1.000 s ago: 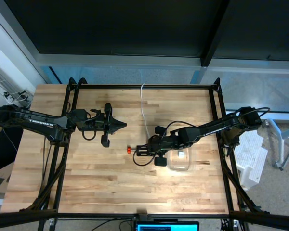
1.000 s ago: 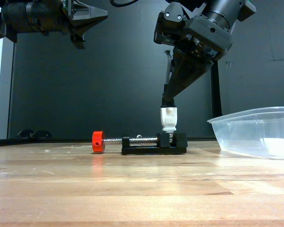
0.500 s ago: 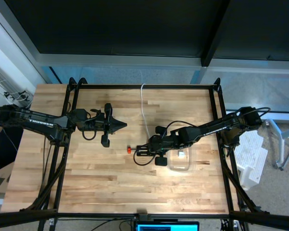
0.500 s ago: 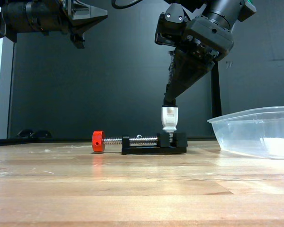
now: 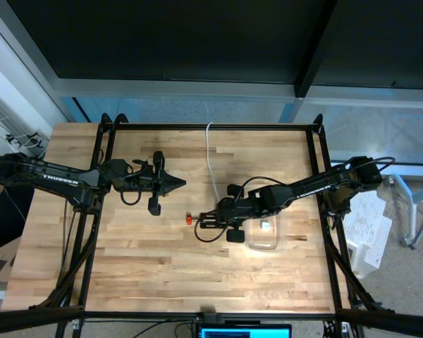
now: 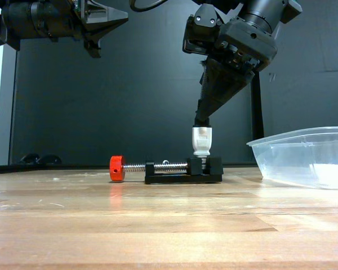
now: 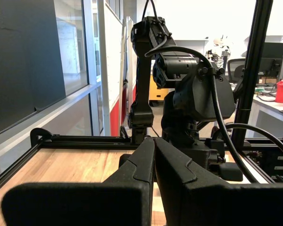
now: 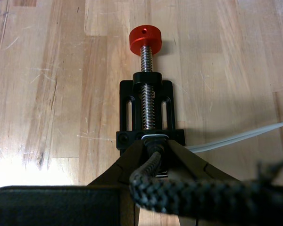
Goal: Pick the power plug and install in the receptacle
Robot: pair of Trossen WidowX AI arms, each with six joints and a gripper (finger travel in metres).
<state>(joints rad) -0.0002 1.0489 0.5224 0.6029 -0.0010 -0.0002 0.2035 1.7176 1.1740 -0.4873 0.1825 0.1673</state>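
- A clear plastic tray sits at the lower right of the low view, near the black clamp, whose orange-red knob points left.
- The receptacle stands upright in the clamp.
- The right gripper pinches the power plug, whose long axis is vertical, on top of the receptacle.
- The left gripper, fingers pressed together, hangs at the upper left, well apart.

The right tool, with the power plug, has edged slightly left over the receptacle.
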